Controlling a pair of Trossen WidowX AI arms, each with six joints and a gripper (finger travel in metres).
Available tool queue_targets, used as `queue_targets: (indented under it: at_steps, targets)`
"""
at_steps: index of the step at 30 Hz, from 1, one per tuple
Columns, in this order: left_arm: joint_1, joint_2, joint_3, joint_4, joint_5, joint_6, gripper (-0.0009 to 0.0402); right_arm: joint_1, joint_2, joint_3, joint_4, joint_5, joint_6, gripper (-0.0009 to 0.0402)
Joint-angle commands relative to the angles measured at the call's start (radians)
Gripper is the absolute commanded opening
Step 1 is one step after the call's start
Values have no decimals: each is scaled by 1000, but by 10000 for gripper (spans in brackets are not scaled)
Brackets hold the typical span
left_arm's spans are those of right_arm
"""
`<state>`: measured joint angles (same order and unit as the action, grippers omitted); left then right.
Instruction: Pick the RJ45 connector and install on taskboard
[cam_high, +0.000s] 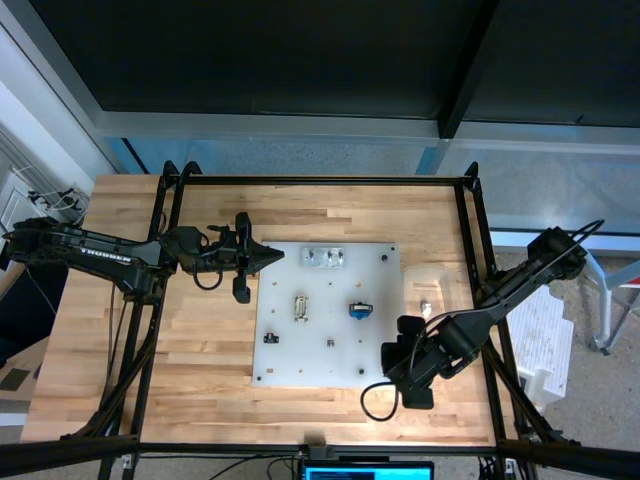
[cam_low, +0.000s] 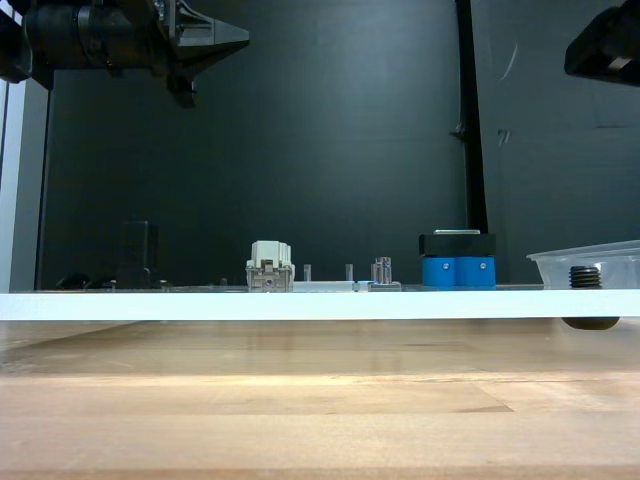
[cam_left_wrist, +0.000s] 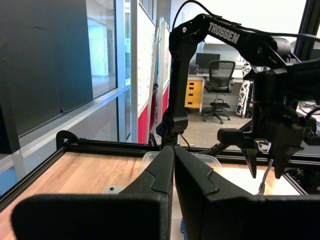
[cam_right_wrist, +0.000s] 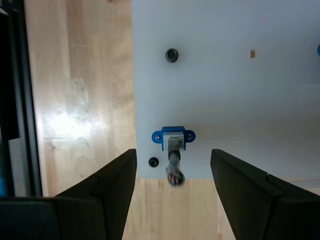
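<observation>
The taskboard (cam_high: 325, 345) is a white square plate in the middle of the table. In the right wrist view the RJ45 connector (cam_right_wrist: 173, 141), a tiny pale plug with a short cable stub, sits in a small blue mount near the board's edge (cam_right_wrist: 225, 100). My right gripper (cam_right_wrist: 172, 152) hangs above it, open, one finger on each side and neither touching the plug. From above, the right gripper (cam_high: 398, 352) covers the board's near right edge and hides the plug. My left gripper (cam_high: 272, 257) is shut on nothing and hovers high at the board's far left corner.
A clear plastic tray (cam_high: 437, 290) with a small pale piece in it stands just right of the board. The board carries a grey socket block (cam_low: 270, 270), blue blocks with a black top (cam_low: 458, 270) and small silvery posts. A black frame (cam_high: 320, 181) rims the table.
</observation>
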<state>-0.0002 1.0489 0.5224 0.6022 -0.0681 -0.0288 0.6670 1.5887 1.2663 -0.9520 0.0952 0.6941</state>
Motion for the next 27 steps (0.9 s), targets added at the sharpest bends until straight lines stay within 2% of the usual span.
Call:
queue_targets:
  at_steps: [1,18,27]
  targets:
    - [0,0,0,0,0,0,0,0,-25,1,-2,-21,1,214]
    - [0,0,0,0,0,0,0,0,-56,1,-19,-19,7,212]
    - [0,0,0,0,0,0,0,-44,-128,1,-3,2,-2,212]
